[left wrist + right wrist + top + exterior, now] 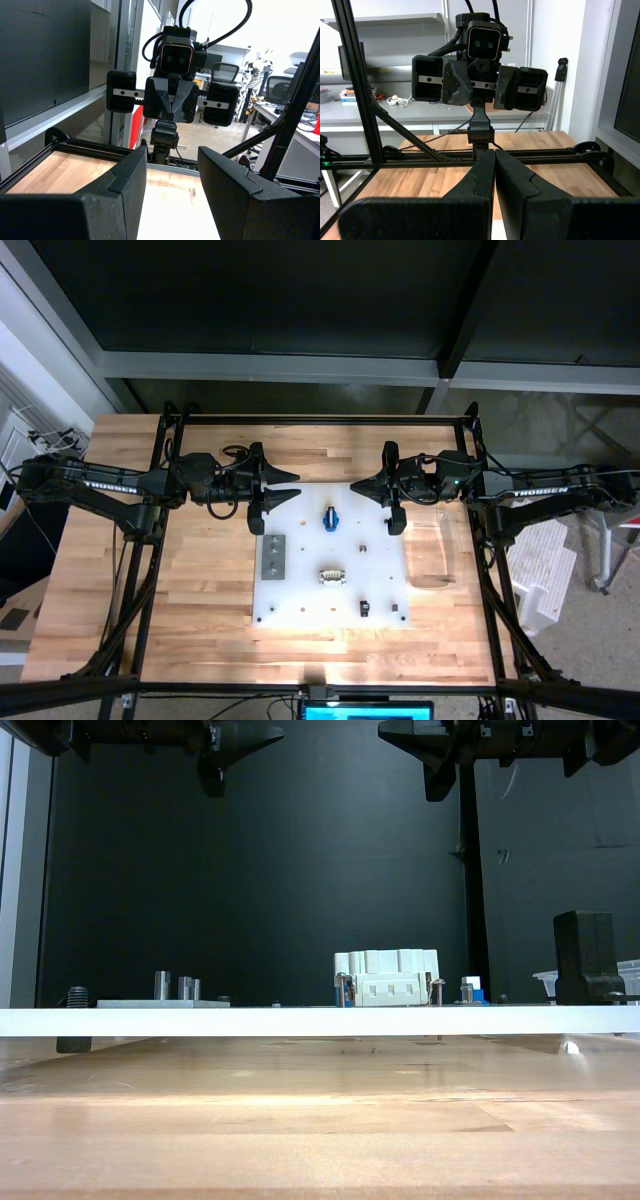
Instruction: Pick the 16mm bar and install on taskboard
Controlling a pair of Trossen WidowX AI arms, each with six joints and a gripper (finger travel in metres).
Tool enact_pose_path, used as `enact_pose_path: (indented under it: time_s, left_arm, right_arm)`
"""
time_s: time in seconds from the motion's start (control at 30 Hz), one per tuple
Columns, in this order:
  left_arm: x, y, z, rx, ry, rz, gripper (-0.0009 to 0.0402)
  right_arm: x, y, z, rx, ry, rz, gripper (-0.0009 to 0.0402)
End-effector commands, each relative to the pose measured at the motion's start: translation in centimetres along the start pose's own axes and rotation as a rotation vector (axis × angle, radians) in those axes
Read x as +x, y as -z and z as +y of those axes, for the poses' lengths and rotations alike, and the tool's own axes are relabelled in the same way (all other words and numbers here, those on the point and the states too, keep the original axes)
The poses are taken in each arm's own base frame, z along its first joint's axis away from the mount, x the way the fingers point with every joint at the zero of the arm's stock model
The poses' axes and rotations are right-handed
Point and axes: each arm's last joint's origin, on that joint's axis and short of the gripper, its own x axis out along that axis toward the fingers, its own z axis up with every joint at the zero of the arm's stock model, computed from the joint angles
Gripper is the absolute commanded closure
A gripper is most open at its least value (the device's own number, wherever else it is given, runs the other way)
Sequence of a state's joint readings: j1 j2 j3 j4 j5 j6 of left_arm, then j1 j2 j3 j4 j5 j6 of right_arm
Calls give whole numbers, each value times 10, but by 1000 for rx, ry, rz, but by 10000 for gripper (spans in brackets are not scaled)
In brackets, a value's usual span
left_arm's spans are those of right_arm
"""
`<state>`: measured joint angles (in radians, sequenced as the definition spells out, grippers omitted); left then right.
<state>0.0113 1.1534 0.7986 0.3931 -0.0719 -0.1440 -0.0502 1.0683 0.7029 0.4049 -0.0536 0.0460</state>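
Jaws: left gripper apart, right gripper together, both empty above the taskboard's far edge, mid-frame; 16mm bar unidentifiable among the pegs, so a wrong pick looms.

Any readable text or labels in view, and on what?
"TROSSEN": right arm, behind the shut right tool above the taskboard's far edge.
Lettering on the left arm: too blurred to read; open left tool faces the right one.
No readable marks on the taskboard; 16mm bar not identifiable.
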Motion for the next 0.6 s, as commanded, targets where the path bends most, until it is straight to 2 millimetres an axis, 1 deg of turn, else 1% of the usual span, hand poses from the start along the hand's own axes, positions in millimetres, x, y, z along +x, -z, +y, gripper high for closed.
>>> enact_pose_path:
  time_s: [0.03, 0.17, 0.33, 0.47, 0.6]
  left_arm:
    - [0, 0, 0, 2, 0, 1, 256]
    - [0, 0, 0, 3, 0, 1, 265]
    - [0, 2, 0, 21, -3, 23, 290]
    - [-1, 4, 0, 38, -1, 44, 324]
    - [-3, 3, -1, 57, 39, 61, 373]
  right_arm:
    - [0, 0, 0, -1, 0, -1, 393]
    - [0, 0, 0, -1, 0, -1, 393]
    - [0, 0, 0, -1, 0, -1, 393]
    - [0, 0, 0, -1, 0, -1, 393]
    - [0, 0, 0, -1, 0, -1, 393]
